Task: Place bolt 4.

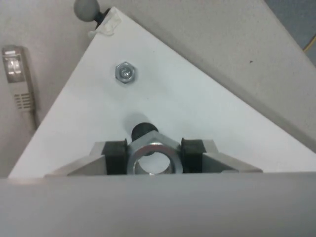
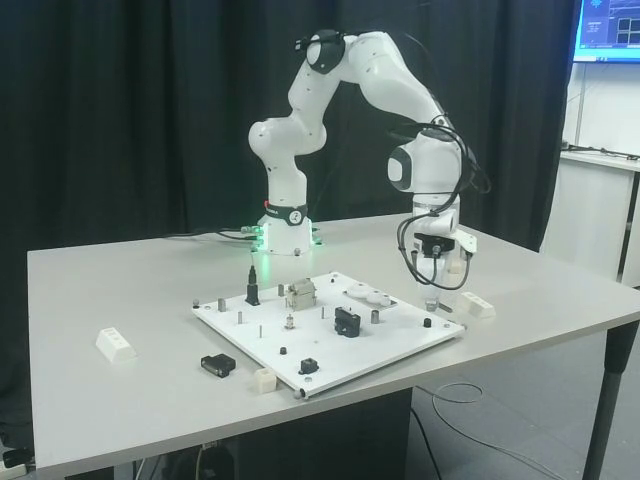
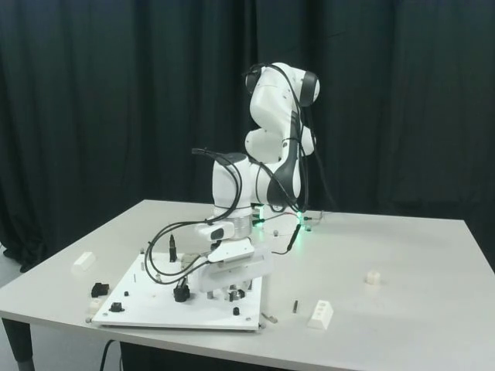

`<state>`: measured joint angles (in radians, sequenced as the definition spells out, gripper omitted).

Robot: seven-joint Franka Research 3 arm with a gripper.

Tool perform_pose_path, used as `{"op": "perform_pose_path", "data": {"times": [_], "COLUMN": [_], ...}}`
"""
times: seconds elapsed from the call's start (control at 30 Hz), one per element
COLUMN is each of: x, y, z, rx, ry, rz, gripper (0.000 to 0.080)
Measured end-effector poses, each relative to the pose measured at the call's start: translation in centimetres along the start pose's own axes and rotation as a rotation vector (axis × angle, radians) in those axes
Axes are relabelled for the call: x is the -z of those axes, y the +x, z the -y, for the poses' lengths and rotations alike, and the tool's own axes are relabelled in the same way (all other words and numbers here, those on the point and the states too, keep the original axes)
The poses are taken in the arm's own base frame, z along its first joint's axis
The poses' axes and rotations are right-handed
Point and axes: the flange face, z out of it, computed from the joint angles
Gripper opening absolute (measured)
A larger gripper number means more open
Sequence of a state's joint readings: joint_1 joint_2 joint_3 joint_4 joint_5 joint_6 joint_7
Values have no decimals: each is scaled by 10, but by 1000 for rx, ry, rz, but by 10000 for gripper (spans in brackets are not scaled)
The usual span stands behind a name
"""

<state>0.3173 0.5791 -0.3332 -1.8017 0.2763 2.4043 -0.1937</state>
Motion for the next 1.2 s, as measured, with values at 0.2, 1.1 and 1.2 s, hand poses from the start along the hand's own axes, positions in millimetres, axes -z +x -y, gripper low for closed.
{"op": "perform_pose_path", "data": {"times": [0.2, 1.1, 1.2], "x": [0, 4, 6], "y": [0, 3, 3], "z": [-1, 4, 16], "rx": [-6, -89, -100], "ry": [4, 74, 102], "rz": [-1, -21, -25], "gripper": [229, 229, 229]}}
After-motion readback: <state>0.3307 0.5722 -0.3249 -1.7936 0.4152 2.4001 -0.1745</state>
